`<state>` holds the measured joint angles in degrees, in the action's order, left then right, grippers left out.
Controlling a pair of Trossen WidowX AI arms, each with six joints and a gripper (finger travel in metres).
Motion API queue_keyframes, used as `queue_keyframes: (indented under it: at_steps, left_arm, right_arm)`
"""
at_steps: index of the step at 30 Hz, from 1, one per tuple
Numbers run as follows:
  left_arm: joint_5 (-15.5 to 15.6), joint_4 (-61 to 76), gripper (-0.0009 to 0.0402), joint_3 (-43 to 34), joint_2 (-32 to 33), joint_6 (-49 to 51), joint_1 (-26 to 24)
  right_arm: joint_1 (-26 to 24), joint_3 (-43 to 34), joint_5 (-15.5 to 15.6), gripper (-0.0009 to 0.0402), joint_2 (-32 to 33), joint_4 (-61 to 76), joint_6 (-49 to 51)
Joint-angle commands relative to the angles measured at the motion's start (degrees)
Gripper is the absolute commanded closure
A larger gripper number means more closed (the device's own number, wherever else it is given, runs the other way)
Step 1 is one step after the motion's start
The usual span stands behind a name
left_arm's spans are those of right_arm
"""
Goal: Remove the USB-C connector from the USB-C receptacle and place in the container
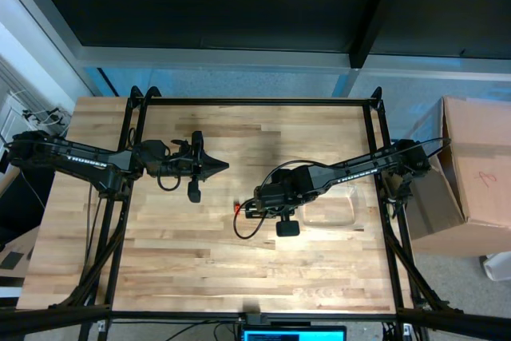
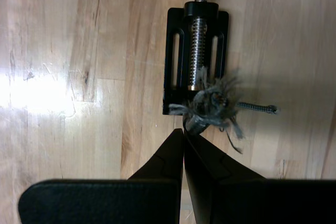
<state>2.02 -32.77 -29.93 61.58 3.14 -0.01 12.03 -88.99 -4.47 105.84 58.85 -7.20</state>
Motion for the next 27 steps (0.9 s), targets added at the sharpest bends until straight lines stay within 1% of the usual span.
queue_keyframes:
  at_steps: [1, 4, 6, 9, 13, 15, 17, 19, 21, 27]
  left_arm:
    - [0.0, -0.1, 0.0393, 0.0, 0.0, 0.0, 0.0]
    - [0.0, 0.0, 0.0393, 0.0, 0.0, 0.0, 0.0]
    - [0.0, -0.1, 0.0393, 0.0, 0.0, 0.0, 0.0]
    - [0.0, -0.1, 0.0393, 0.0, 0.0, 0.0, 0.0]
    - [0.0, -0.1, 0.0393, 0.0, 0.0, 0.0, 0.0]
    - [0.0, 0.0, 0.0393, 0.0, 0.0, 0.0, 0.0]
    - [0.0, 0.0, 0.0393, 0.0, 0.0, 0.0, 0.0]
    - [0.0, -0.1, 0.0393, 0.0, 0.0, 0.0, 0.0]
    - [0.0, -0.1, 0.0393, 0.0, 0.0, 0.0, 0.0]
    - [0.0, -0.1, 0.0393, 0.0, 0.0, 0.0, 0.0]
  right_arm:
    - [0.1, -1.8, 0.2, 0.0393, -0.1, 2.5, -0.1]
    - [0.2, -4.9, 0.2, 0.0389, -0.1, 5.3, -0.6]
    - [0.2, -7.3, 0.0, 0.0371, -0.1, 7.4, -1.1]
    - [0.3, -9.9, -0.3, 0.0322, -0.1, 10.1, -1.4]
    - [0.2, -10.5, -0.5, 0.0245, -0.1, 10.7, -1.5]
    - [0.2, -10.5, -0.5, 0.0214, -0.1, 11.0, -1.5]
    - [0.2, -10.4, -0.5, 0.0193, -0.1, 11.0, -1.6]
    - [0.2, -10.4, -0.5, 0.0183, -0.1, 10.9, -1.6]
    - [0.2, -10.4, -0.5, 0.0184, -0.1, 11.0, -1.6]
    - [0.2, -9.9, -0.5, 0.0217, 0.3, 10.0, -1.4]
